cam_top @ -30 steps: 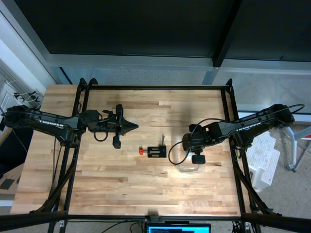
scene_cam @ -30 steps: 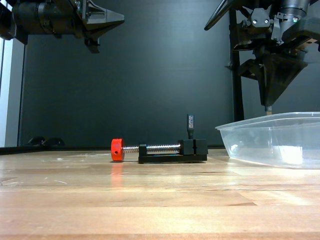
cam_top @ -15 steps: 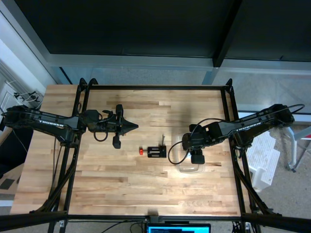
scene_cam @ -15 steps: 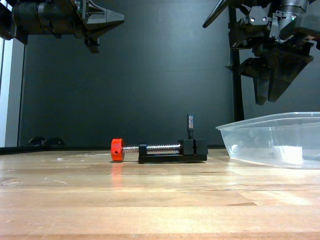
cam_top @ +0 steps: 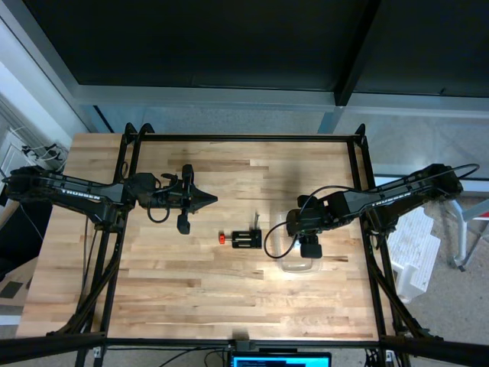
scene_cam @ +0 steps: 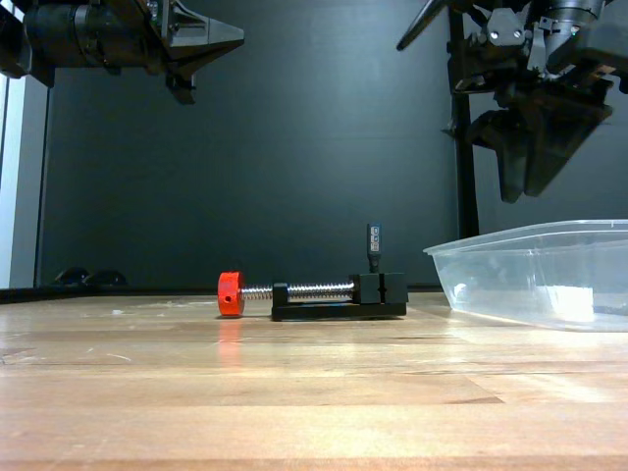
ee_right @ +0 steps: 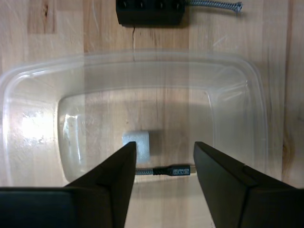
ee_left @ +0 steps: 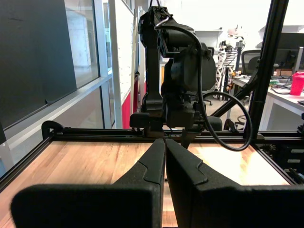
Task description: Remove the USB-C connector from taskboard and place in the container
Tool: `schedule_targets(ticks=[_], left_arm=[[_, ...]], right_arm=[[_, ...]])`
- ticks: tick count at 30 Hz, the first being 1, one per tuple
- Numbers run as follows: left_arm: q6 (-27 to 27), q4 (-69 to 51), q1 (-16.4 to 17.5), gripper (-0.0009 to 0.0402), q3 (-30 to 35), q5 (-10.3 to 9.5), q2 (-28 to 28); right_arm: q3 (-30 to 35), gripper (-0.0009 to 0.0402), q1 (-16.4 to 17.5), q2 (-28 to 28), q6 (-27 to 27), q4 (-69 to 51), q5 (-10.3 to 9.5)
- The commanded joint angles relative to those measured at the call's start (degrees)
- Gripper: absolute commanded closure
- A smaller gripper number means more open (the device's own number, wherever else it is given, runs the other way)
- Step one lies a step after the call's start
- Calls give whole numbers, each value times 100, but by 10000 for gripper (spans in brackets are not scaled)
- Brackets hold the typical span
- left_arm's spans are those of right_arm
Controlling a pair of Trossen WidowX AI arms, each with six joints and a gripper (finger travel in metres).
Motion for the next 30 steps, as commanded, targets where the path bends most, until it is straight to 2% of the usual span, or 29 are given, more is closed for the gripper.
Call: schedule_targets(ticks=[1, 6, 7, 10, 14, 18, 25, 28, 30], left_arm=[[0, 0, 2, 393, 0, 0, 0], [0, 0, 2, 393, 0, 0, 0], [0, 2, 0, 393, 0, 0, 0], [0, 2, 0, 393, 0, 0, 2], [0, 2, 2, 393, 0, 0, 2], [0, 2, 0, 393, 0, 0, 2], [0, 2, 0, 393, 0, 0, 2], [0, 2, 0, 393, 0, 0, 2], [0, 2, 2, 393, 0, 0, 0]], right_arm=[[-2, 295, -68, -232, -262, 352, -7], [-2, 390, -407, -710, -518, 1005, -61], [-2, 398, -490, -798, -627, 1117, -63], [-4, 383, -708, -968, -837, 1547, -74], [-11, 396, -962, -1056, -1106, 2175, -509], [-79, 392, -1121, -1134, -1224, 2903, -603], [-258, 393, -1252, -1196, -1427, 4238, -610], [-463, 393, -1263, -1237, -1552, 5005, -802], [-662, 393, -1309, -1250, -1502, 5567, -835]])
